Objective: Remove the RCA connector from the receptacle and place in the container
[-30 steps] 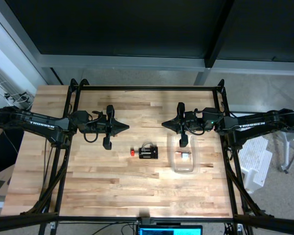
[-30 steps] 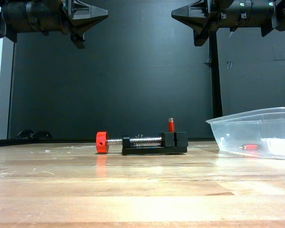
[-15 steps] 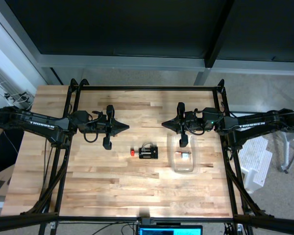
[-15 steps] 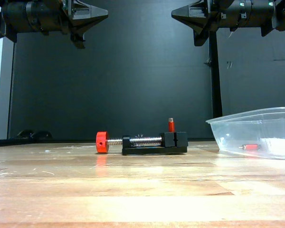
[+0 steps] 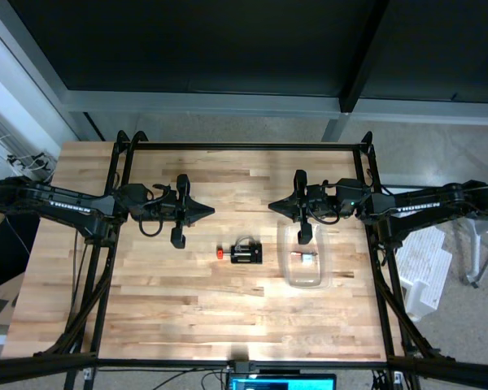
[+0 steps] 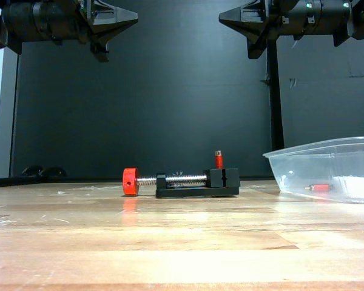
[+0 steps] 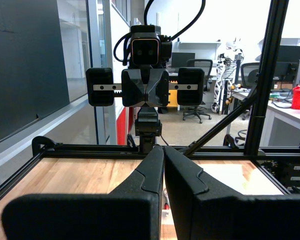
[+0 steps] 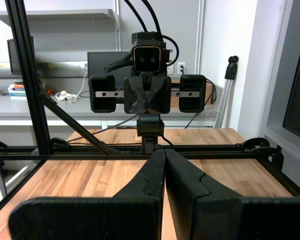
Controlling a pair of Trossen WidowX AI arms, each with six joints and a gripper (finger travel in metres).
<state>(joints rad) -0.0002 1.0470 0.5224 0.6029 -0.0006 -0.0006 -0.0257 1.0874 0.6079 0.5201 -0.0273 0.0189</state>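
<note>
container: RCA connector inside | left tool: together, aloft | right tool: together, aloft near container

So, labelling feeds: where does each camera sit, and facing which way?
High: above near edge, facing down; left gripper and right gripper point inward.
Low: table height, facing the receptacle; both hang overhead.
Left wrist: along shut jaws toward right arm.
Right wrist: along shut jaws toward left arm.
High, low share the container.

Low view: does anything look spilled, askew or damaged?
Nothing stands out. The receptacle lies flat on the table, the container upright beside it with the RCA connector inside. The left end effector and right end effector hang shut, high above.
</note>
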